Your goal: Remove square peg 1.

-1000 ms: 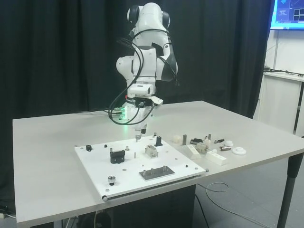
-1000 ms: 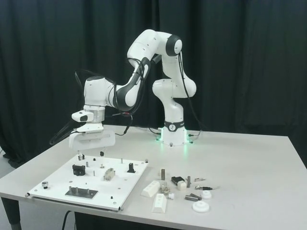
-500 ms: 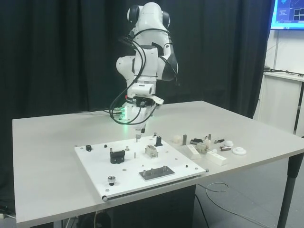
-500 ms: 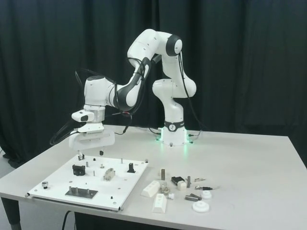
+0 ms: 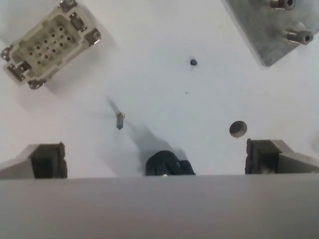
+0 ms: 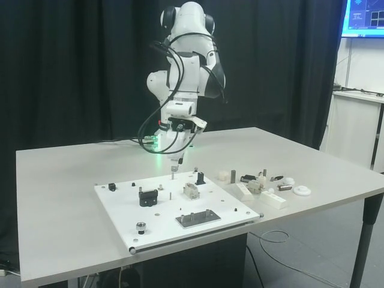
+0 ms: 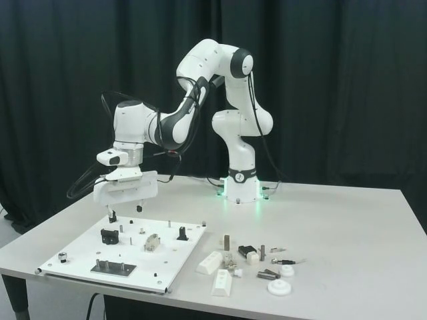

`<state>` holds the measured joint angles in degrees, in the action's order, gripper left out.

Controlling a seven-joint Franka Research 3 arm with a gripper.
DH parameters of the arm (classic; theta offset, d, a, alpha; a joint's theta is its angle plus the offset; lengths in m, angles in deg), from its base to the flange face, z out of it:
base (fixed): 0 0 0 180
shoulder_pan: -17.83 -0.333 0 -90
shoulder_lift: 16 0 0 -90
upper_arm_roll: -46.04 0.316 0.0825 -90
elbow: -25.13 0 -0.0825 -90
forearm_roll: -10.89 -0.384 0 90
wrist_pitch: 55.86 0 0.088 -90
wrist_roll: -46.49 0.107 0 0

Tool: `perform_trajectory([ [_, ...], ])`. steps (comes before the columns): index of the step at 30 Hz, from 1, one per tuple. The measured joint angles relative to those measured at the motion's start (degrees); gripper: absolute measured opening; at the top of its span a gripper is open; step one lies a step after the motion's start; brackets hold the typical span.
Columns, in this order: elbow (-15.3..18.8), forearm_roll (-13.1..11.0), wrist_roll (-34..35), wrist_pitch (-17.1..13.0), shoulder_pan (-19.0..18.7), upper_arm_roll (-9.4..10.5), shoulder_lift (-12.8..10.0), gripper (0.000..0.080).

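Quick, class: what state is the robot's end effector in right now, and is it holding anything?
End effector: open, fingers spread wide above the white board, holding nothing.

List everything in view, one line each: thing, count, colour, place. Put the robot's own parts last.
table: one, grey, under everything.
task board: one, white, on the table's front part.
multi-pin connector: one, white, on the board.
metal plate with two posts: one, grey, near the board's front edge.
thin pin: one, grey, standing upright on the board.
black block: one, black, on the board.
loose parts: several, white, grey and black, on the table beside the board.
screen: one, in the room's far corner.
arm: one, white, bolted at the table's back.
gripper: one, jaws open, above the board.
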<state>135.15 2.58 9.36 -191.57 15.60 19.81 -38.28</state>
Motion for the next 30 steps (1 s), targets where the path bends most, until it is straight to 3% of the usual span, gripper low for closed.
perform_trajectory([
  [11,-2.73,0.09,-0.01,4.85,0.0,-0.55,0.0,0.08],
  [30,-2.37,0.33,0.01,5.57,0.1,-0.66,0.03,0.08],
])
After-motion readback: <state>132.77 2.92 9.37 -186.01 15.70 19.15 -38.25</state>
